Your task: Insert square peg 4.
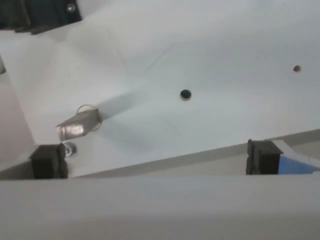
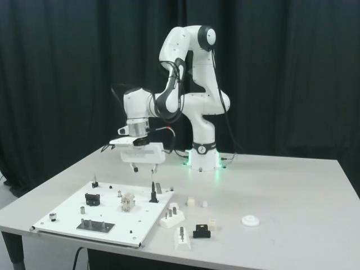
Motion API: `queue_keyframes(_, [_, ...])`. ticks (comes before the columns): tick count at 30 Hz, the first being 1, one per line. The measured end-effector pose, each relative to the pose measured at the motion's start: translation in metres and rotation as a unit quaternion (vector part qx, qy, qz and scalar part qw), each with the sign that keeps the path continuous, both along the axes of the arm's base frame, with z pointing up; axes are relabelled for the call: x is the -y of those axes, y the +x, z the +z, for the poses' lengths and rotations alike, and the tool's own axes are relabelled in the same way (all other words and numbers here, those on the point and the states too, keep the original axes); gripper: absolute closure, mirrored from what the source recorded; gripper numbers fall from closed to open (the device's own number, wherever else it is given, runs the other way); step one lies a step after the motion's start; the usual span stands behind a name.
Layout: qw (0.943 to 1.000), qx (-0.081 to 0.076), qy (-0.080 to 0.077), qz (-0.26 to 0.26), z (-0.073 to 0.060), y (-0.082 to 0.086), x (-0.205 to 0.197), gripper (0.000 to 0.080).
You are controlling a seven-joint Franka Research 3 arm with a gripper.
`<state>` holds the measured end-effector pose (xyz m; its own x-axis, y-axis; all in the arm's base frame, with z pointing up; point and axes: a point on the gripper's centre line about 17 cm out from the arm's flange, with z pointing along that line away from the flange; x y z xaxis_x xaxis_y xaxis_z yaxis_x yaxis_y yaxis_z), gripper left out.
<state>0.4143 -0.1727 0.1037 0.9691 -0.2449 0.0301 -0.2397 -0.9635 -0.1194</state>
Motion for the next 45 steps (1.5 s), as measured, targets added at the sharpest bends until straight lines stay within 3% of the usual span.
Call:
queue_keyframes(30, [0.9996, -0.010, -0.027, 0.002, -0.039, 0.008, -0.008, 0.0003])
queue_keyframes(45, [0.9995, -0.009, -0.029, 0.006, -0.040, 0.009, -0.010, 0.0003])
